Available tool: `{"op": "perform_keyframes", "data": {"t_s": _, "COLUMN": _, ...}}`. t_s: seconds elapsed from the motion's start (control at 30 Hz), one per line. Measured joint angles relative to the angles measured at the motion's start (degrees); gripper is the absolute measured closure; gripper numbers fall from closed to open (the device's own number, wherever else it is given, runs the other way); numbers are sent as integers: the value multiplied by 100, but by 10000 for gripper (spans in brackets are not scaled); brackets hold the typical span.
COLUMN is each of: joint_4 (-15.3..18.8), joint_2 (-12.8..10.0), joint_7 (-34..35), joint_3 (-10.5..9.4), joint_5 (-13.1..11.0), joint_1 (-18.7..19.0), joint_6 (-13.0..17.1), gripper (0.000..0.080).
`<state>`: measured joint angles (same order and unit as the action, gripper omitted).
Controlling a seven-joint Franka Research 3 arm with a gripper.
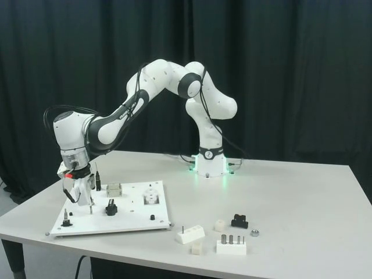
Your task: Insert square peg 2.
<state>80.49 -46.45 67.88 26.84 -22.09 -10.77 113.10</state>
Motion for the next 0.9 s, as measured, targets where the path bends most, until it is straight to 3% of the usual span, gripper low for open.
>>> {"op": "perform_keyframes", "data": {"t_s": 0.9, "joint_4": 0, "joint_2": -46, "joint_7": 165, "joint_3": 20, "joint_5": 1, "joint_1": 38, "joint_6": 36, "gripper": 734}}
